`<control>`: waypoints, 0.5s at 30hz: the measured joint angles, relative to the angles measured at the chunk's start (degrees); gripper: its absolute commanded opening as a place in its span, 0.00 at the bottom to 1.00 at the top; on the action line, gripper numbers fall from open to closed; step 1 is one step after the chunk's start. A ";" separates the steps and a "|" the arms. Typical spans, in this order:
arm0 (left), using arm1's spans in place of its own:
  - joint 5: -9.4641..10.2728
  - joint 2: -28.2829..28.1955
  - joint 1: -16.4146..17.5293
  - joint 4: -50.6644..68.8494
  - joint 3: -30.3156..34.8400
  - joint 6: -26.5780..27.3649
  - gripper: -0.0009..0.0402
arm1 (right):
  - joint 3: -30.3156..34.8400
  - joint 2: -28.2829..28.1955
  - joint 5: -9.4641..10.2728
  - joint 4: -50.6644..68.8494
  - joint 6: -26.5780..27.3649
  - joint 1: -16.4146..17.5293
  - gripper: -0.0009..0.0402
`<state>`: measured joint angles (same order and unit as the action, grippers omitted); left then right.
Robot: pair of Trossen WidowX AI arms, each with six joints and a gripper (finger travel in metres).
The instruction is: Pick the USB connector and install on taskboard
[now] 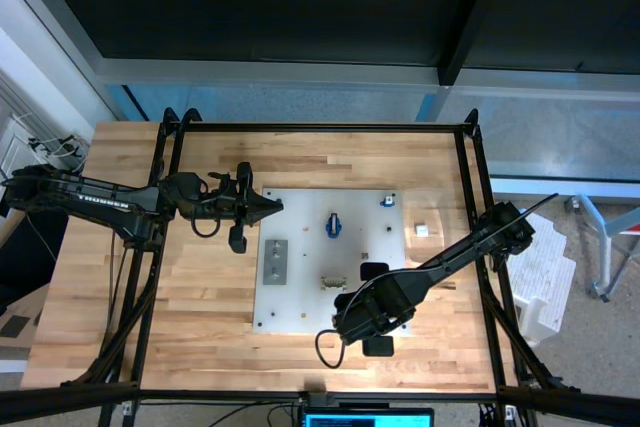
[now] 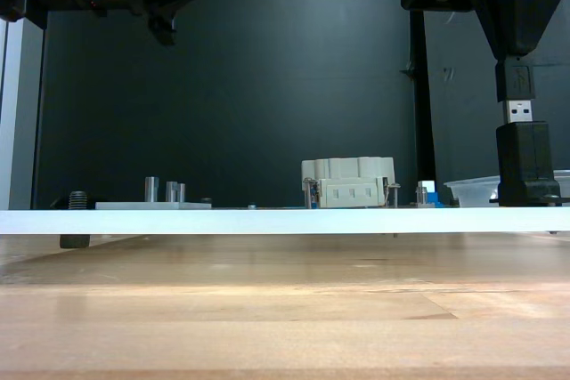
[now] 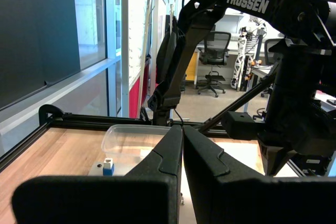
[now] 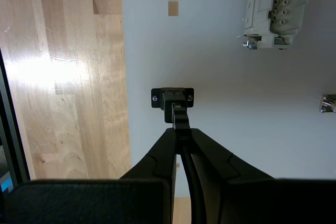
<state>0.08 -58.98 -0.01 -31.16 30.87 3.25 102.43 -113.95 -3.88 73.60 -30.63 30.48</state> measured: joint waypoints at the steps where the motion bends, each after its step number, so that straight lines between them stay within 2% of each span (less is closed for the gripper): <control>1: 0.00 0.02 0.00 0.00 0.00 -0.02 0.02 | 0.00 0.00 0.00 0.00 0.04 -0.02 0.02; 15: 0.00 0.02 0.00 -0.02 0.00 -0.02 0.02 | -0.33 0.00 0.42 -0.15 0.81 -0.13 0.02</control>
<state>0.08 -58.96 -0.01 -31.18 30.87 3.22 102.10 -113.95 -3.46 73.45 -29.82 30.35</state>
